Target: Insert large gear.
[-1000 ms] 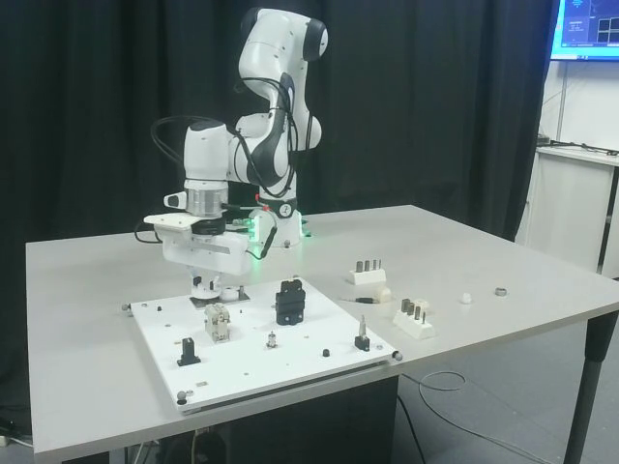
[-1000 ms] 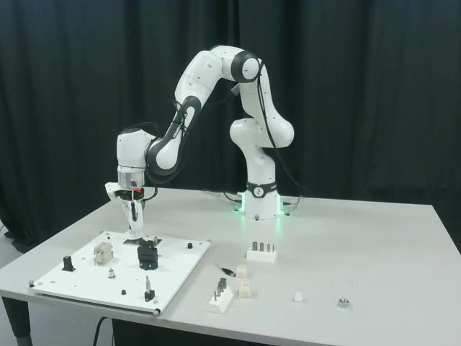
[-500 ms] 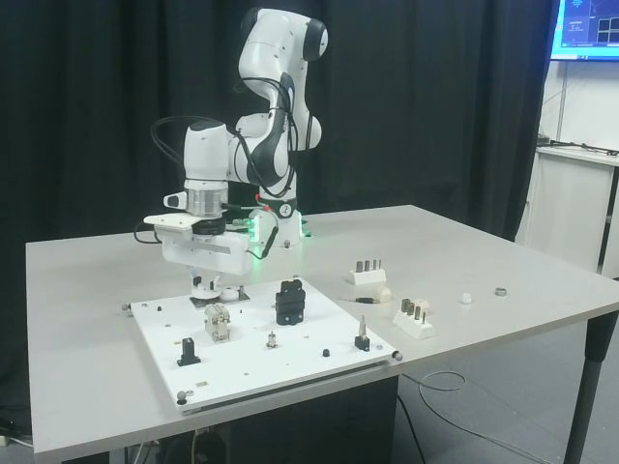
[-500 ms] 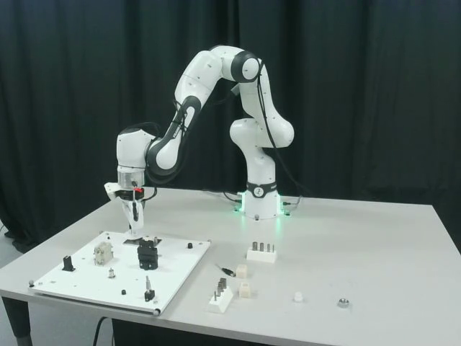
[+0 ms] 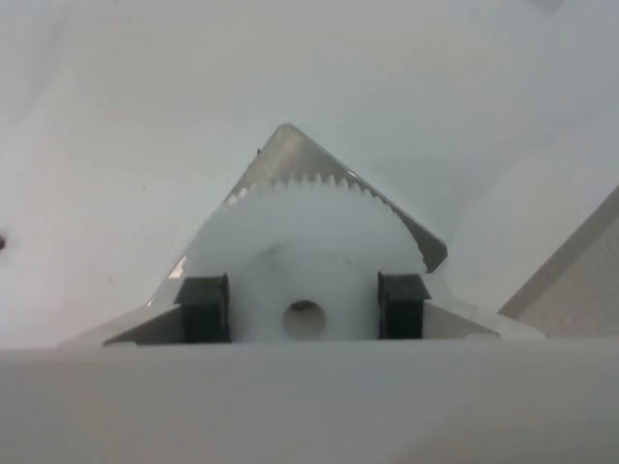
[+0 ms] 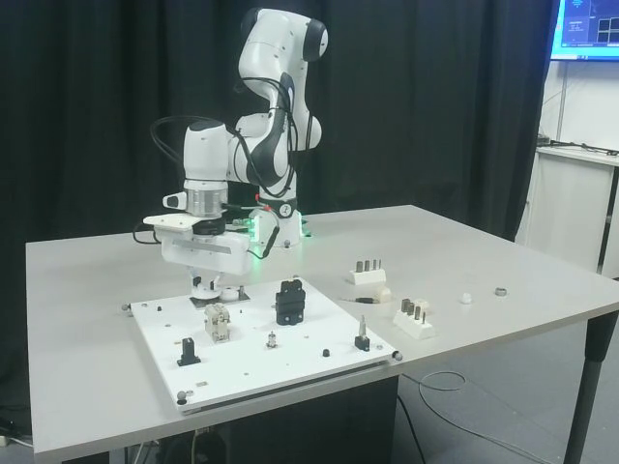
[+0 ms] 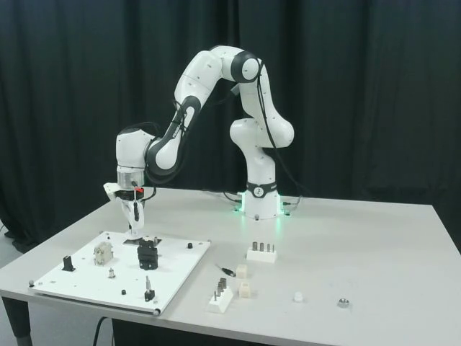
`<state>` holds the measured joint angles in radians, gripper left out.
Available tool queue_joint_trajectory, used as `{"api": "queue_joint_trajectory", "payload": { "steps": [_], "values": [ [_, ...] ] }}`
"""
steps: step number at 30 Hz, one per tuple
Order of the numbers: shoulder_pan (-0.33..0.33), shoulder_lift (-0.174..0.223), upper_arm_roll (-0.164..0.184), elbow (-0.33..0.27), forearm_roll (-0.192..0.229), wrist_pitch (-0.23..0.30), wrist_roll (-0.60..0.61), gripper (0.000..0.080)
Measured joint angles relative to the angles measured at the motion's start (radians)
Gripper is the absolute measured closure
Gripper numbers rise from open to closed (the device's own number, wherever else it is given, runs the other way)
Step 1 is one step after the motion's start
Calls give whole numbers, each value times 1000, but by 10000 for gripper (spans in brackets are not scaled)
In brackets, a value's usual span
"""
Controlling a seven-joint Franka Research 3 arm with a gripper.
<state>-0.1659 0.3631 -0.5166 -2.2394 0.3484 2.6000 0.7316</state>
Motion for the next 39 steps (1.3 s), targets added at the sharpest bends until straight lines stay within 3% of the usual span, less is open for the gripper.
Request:
{"api": "queue_joint_trajectory", "payload": {
  "steps": [23, 24, 29, 30, 39],
  "values": [
    [0, -2, -2, 1, 0, -2, 16, 473],
    [0, -2, -2, 2, -2, -2, 16, 254],
    [1, -5, -3, 2, -12, -2, 15, 254],
    [1, -6, -4, 2, -13, -2, 15, 58],
    [1, -24, -22, 2, -66, -21, 15, 16]
  ]
}}
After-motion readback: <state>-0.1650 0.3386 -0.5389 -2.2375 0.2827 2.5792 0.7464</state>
